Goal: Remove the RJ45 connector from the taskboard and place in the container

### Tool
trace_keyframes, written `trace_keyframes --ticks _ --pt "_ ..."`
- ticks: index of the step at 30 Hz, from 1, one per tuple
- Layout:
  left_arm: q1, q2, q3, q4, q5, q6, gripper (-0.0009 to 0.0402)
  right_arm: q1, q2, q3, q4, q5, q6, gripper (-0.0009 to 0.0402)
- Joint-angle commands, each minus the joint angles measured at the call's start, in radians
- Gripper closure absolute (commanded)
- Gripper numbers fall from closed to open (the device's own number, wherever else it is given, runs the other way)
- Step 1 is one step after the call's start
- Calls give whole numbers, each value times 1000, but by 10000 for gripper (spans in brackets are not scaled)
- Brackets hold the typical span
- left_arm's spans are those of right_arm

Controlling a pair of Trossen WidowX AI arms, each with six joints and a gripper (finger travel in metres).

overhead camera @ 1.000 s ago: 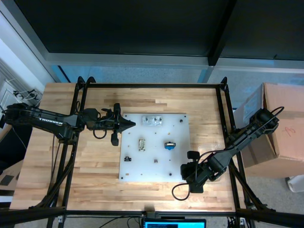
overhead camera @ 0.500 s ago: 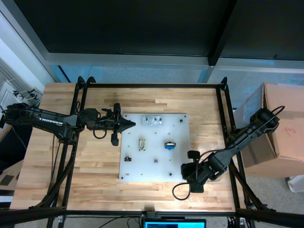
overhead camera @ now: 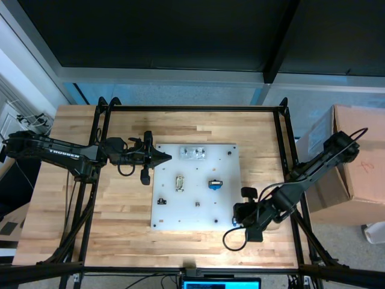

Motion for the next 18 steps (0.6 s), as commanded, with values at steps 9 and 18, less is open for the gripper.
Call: trace_keyframes --ticks 9,18 --pt "0 0 0 0 0 0 393 0 -117 0 -52 -2 2 393" --pt "0 0 0 0 0 0 393 4 -167 0 -102 -5 8 393"
